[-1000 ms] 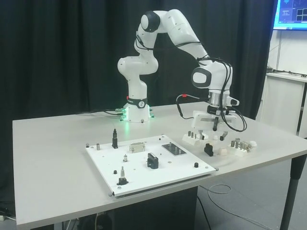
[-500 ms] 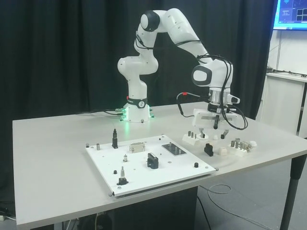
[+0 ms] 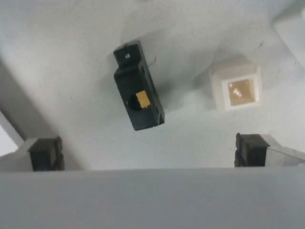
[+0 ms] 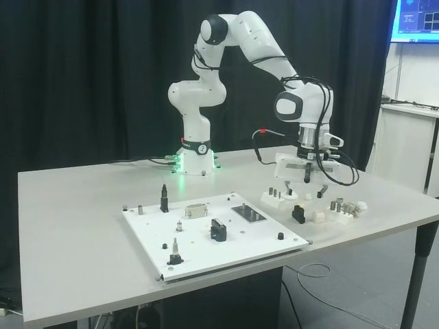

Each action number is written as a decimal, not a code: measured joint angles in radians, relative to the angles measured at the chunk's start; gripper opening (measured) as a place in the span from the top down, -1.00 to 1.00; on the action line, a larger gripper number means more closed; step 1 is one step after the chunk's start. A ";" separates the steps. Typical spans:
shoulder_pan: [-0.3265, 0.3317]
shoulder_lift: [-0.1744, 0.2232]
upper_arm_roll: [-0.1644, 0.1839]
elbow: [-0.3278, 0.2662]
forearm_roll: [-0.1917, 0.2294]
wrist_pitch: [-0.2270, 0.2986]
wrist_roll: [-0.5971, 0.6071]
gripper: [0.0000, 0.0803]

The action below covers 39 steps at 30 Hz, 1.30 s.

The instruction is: Pick D-SUB.

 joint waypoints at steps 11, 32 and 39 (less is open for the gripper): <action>-0.001 0.000 -0.002 0.013 0.000 -0.012 0.221 -0.99; -0.001 0.000 -0.012 0.024 -0.001 -0.009 0.782 -0.99; -0.002 0.002 -0.016 0.024 -0.001 -0.006 0.916 -0.99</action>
